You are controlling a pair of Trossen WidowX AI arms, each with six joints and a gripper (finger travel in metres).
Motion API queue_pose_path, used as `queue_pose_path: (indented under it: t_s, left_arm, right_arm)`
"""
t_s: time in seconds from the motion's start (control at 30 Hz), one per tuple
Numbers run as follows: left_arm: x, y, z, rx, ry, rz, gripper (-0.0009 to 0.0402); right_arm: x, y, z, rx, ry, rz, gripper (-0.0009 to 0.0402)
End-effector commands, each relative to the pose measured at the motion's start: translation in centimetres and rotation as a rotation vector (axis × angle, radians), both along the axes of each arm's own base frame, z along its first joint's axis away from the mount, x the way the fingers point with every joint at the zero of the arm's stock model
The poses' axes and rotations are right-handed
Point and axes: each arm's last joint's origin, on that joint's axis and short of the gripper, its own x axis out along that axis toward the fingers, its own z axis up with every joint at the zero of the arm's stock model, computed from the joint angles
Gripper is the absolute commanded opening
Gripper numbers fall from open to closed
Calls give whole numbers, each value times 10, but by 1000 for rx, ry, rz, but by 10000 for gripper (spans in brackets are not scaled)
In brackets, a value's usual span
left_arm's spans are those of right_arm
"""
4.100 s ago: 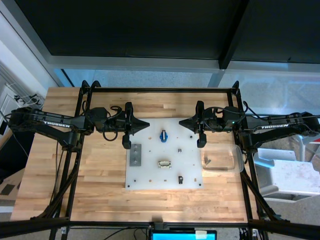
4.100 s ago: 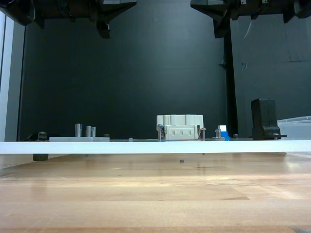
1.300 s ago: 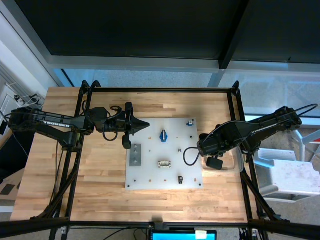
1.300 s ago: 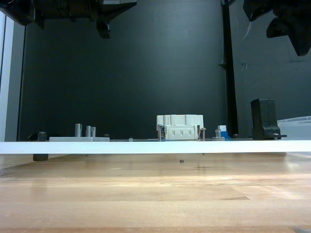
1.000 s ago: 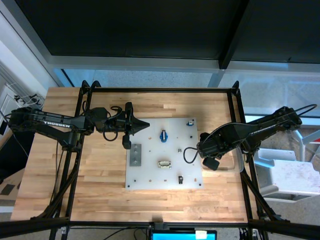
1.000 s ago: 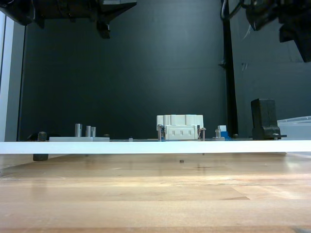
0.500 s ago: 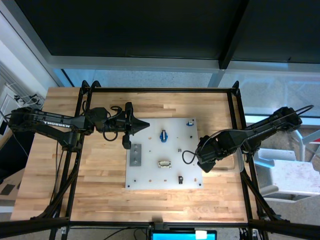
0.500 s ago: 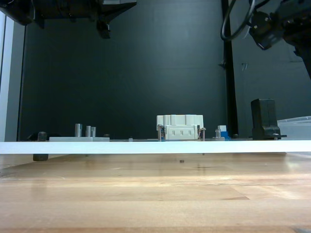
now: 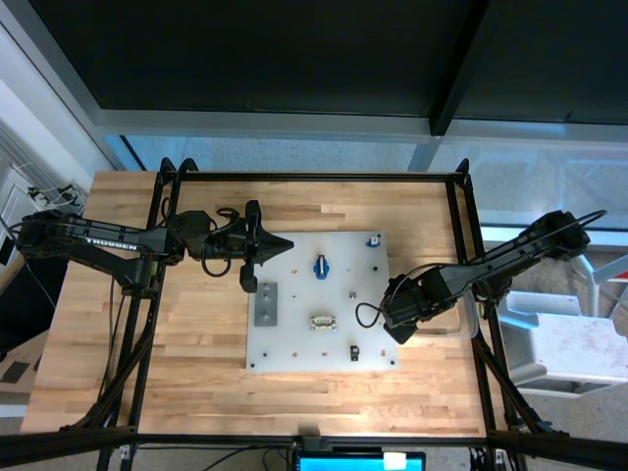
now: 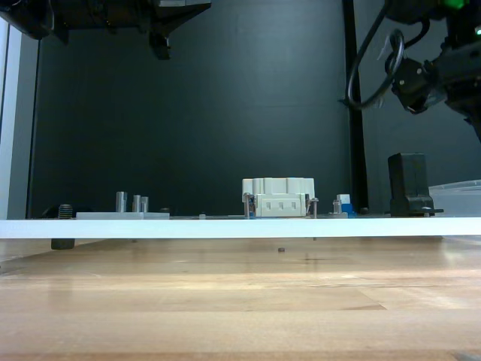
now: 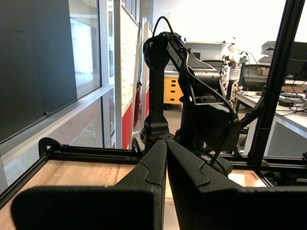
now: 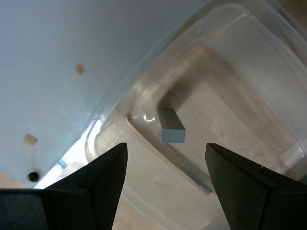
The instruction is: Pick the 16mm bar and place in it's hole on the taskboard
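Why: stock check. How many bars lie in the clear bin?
1: a bar lying free in the clear bin, under the open right gripper. Left gripper, shut, is over the board's far-left corner. Others may be hidden.

Seen from above, the right arm (image 9: 442,285) covers much of the clear tray (image 9: 457,330), hiding the bar (image 12: 171,125) inside

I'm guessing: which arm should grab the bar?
Right. The right gripper hangs open over the bar lying free in the clear bin; the left gripper is shut, above the taskboard's left edge.
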Motion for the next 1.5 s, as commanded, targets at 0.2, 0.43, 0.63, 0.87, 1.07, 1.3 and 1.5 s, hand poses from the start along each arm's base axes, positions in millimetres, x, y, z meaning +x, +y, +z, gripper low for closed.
queue_pose_path:
  t_s: [0.2,0.43,0.63,0.87,1.07,1.3,1.5]
  left_arm:
    - [0,0,0,0,0,0,0]
    - [0,0,0,0,0,0,0]
    - [0,0,0,0,0,0,0]
    - [0,0,0,0,0,0,0]
    - [0,0,0,0,0,0,0]
    - [0,0,0,0,0,0,0]
    - [0,0,0,0,0,0,0]
  right_arm:
    - [0,-1,-20,7,-19,-16,227]
    - [0,-1,-32,15,-34,-18,225]
    - [-1,-2,-35,15,-34,-19,196]
    - [-2,-2,-35,12,-26,-19,135]
    - [-2,-2,-34,15,-28,-21,67]
    - [-1,-1,-34,15,-31,-19,-2]
    - [0,0,-30,43,-36,-4,11]
